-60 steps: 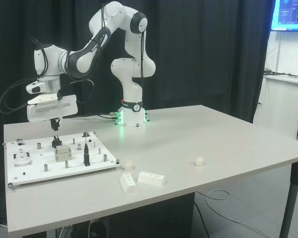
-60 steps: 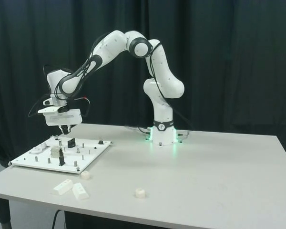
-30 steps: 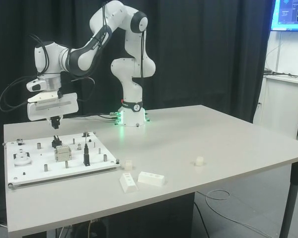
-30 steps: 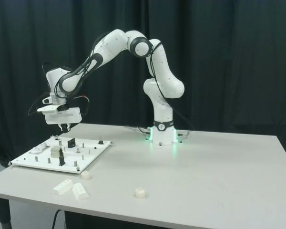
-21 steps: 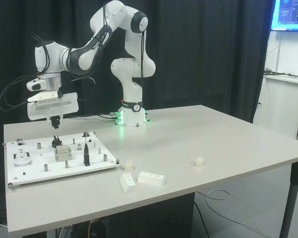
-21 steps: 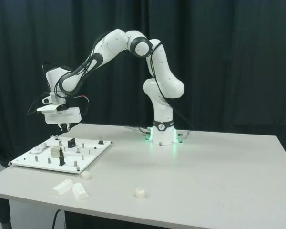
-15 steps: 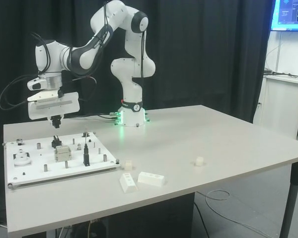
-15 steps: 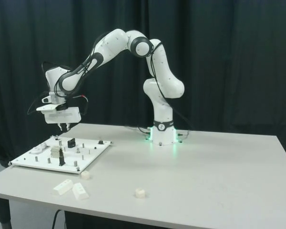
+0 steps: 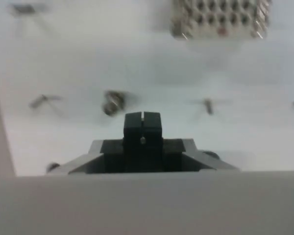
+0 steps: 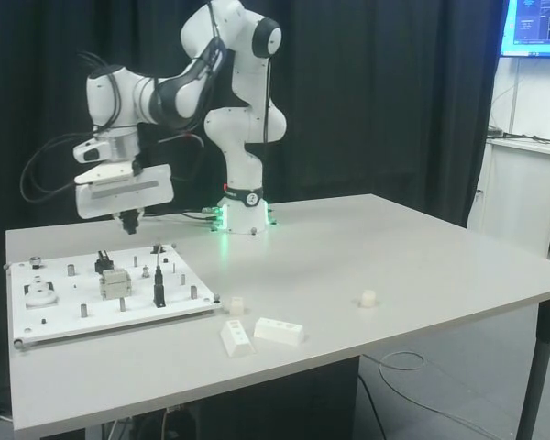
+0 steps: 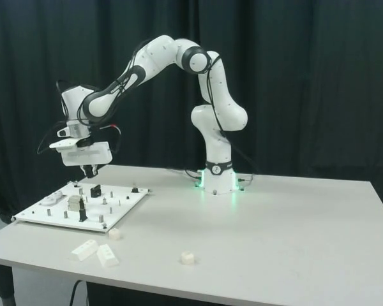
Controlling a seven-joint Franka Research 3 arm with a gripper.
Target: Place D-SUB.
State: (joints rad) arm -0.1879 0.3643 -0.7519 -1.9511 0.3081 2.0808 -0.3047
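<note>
Now | claw [image 10: 127,220] pinched together, holding nothing | hangs above board [image 10: 37,316] | plug [image 10: 103,263] sits placed

Grey table [image 10: 348,275] — black curtain [image 10: 376,101] behind. Three small white blocks near front edge: two long ones side by side [image 10: 237,336] [image 10: 280,330], small cube [image 10: 237,303] just behind them. Another small white piece [image 10: 368,298] well apart, toward table middle. Screen [image 10: 534,27] in upper corner of first room view — white cabinet [image 10: 522,188] below it. Cable loop [image 10: 399,362] on floor under table.
</note>
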